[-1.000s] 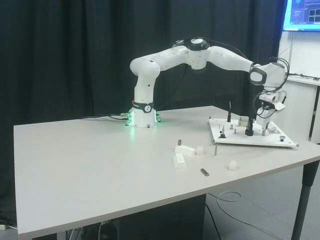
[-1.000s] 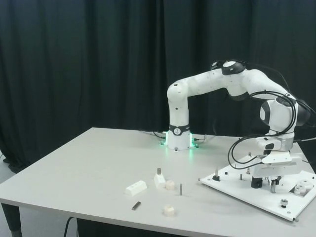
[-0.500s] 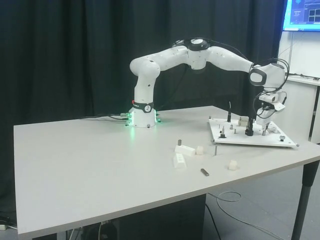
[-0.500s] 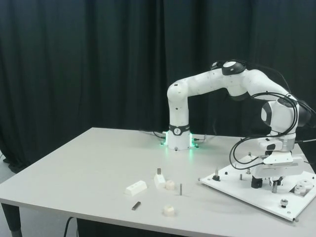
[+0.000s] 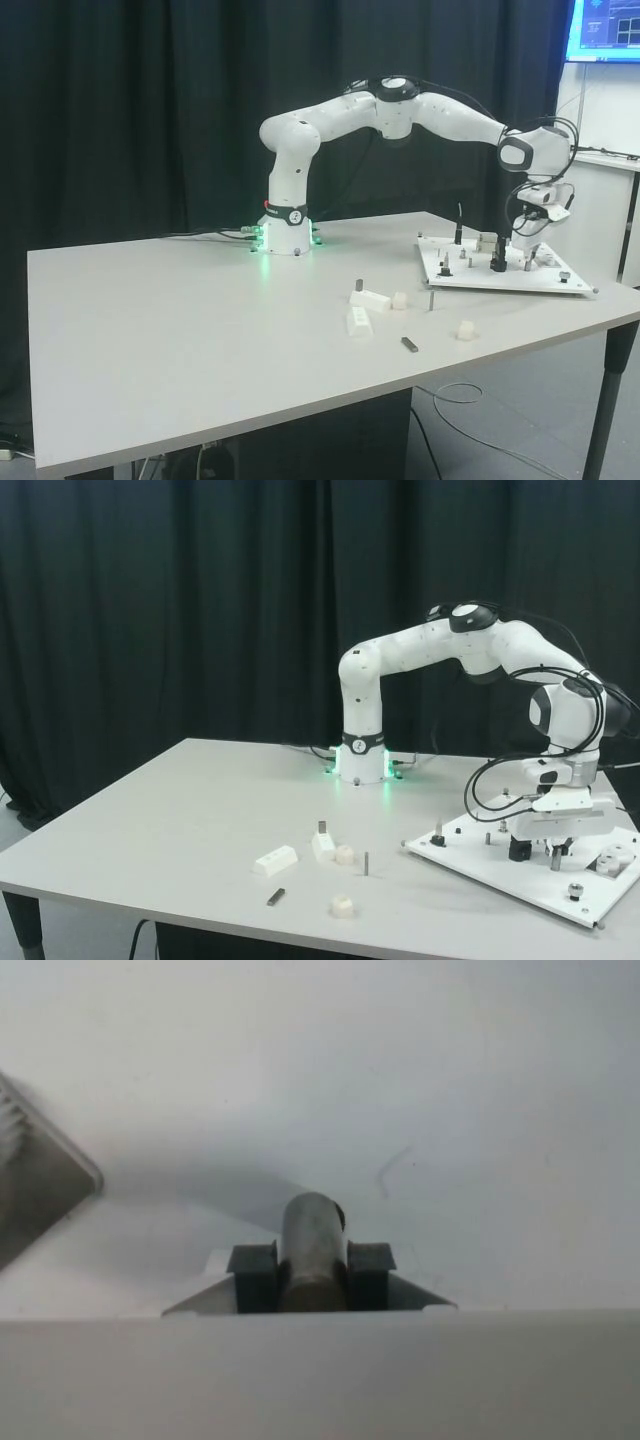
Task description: Insert round peg 4.
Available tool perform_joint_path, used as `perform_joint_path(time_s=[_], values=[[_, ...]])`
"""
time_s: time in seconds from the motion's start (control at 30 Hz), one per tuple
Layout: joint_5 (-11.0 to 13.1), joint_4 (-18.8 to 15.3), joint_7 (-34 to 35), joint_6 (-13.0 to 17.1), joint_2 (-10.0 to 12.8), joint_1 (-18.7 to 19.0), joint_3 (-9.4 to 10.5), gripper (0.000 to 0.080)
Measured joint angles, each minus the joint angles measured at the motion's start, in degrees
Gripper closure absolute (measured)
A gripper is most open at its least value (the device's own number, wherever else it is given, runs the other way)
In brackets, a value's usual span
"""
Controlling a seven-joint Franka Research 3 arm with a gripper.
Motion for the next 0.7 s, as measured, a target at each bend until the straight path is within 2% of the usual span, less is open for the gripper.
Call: perform_joint_path(time_s=[0.7], values=[[-0.6, -0.5, 0.7, 0.0, -0.1, 0.6, -0.03, 0.0658]])
